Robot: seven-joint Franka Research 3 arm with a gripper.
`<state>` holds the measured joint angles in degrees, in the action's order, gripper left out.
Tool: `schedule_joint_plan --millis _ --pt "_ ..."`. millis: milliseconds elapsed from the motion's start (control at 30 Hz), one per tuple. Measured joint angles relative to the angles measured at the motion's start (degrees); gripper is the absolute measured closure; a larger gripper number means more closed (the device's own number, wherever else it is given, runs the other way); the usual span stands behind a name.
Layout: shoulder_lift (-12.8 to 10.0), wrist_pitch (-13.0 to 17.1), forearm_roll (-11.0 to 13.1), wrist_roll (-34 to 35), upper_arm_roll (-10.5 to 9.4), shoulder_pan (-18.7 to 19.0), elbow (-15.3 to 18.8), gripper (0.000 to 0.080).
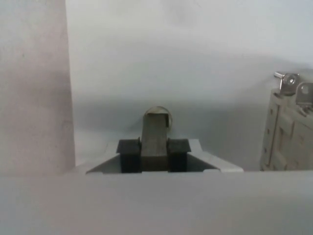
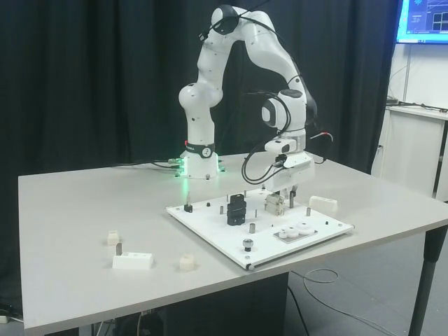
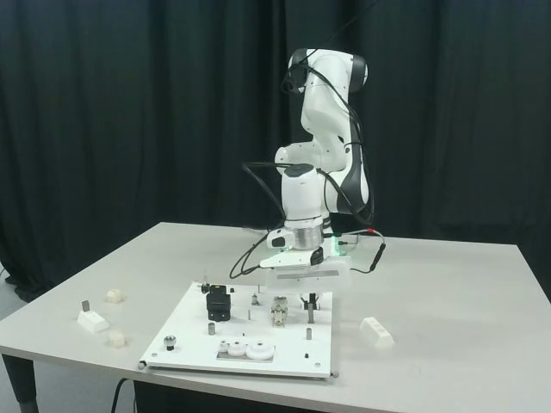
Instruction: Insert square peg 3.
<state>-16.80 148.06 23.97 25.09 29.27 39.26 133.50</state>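
My gripper [image 1: 154,152] is shut on a grey square peg [image 1: 154,133], which stands upright between the two black fingertips [image 1: 128,154]. In the room views the gripper [image 2: 290,193] [image 3: 310,303] hangs low over the right part of the white board [image 2: 210,218] [image 3: 185,331]. The peg [image 3: 309,313] points down at the board beside a small pale fixture [image 3: 280,311] [image 1: 288,132]. Whether the peg's lower end touches the board cannot be seen.
On the board stand a black block [image 2: 236,208] [image 3: 218,303], several short pins and white gears [image 2: 294,232] [image 3: 245,348]. Loose white blocks lie on the grey table: one [image 2: 323,203] [image 3: 376,331] right of the board, others [image 2: 133,261] [image 2: 187,262] left of it.
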Motion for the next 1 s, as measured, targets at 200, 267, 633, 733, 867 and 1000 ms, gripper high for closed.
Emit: schedule_joint_plan --millis 200,267,633,733,867,1000 --pt "-0.1 0.0 -0.5 0.0 0.26 0.0 0.0 0.069" --pt "-0.1 0.0 -0.6 0.0 0.29 0.0 0.0 0.069" --pt "-0.6 0.2 -0.6 0.0 0.15 0.1 0.0 0.069" --pt "-0.5 0.3 -0.7 0.0 0.13 0.2 0.0 0.069" --pt "-0.6 0.5 -0.8 0.0 0.08 0.3 0.0 0.069" --pt "-0.6 0.8 -1.0 0.0 0.04 0.3 0.0 0.069"
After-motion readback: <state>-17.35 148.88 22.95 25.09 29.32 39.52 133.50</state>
